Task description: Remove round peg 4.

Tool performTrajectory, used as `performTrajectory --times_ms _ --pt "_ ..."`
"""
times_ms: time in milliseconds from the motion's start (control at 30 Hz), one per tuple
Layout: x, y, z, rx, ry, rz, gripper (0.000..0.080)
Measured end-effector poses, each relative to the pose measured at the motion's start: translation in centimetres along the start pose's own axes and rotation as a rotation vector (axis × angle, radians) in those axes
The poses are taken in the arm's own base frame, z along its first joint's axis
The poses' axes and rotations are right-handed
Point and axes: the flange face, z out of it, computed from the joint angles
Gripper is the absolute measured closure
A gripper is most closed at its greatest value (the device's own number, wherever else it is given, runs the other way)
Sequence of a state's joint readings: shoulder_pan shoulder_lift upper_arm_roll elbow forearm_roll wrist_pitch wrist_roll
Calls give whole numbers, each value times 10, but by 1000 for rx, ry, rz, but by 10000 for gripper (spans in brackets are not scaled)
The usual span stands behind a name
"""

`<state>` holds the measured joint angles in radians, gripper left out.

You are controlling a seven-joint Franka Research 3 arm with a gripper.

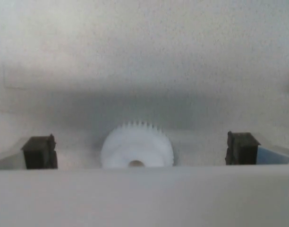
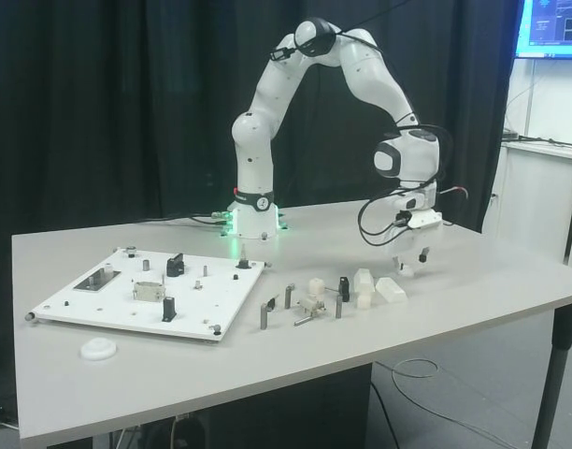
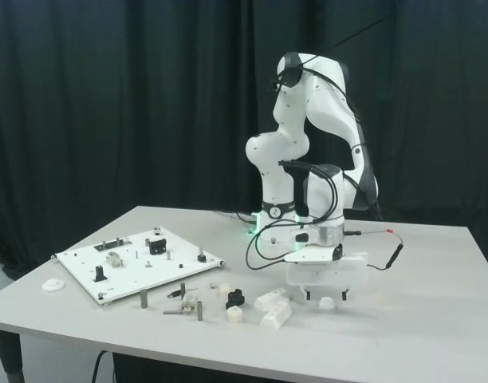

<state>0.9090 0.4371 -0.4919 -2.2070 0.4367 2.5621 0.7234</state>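
My gripper (image 1: pixel 140 150) is open, its two black fingertips (image 1: pixel 39 152) wide apart. A small white toothed gear (image 1: pixel 137 146) lies on the grey table between and just below them. In the room views the gripper (image 2: pixel 409 254) hangs low over this gear (image 2: pixel 407 271) on the table's right side, far from the white assembly board (image 2: pixel 99 304). The gripper (image 3: pixel 326 294) holds nothing, and the gear (image 3: pixel 328 303) rests under it. Small upright pegs (image 2: pixel 204 271) stand on the board; I cannot tell which is round peg 4.
Several loose pegs and white blocks (image 2: pixel 361 285) lie on the table between the board and the gripper. A larger white round part (image 2: pixel 97 349) sits near the front left corner. The board (image 3: pixel 76 263) also carries black and grey fixtures. The arm's base (image 2: pixel 249 220) stands behind.
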Motion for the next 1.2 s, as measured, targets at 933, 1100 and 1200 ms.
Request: performTrajectory --times_ms 933,1100,1200 --pt "5 -2 -6 4 -2 1 3" --pt "7 -3 -8 7 -2 3 3" --pt "8 -4 -10 9 0 0 3"
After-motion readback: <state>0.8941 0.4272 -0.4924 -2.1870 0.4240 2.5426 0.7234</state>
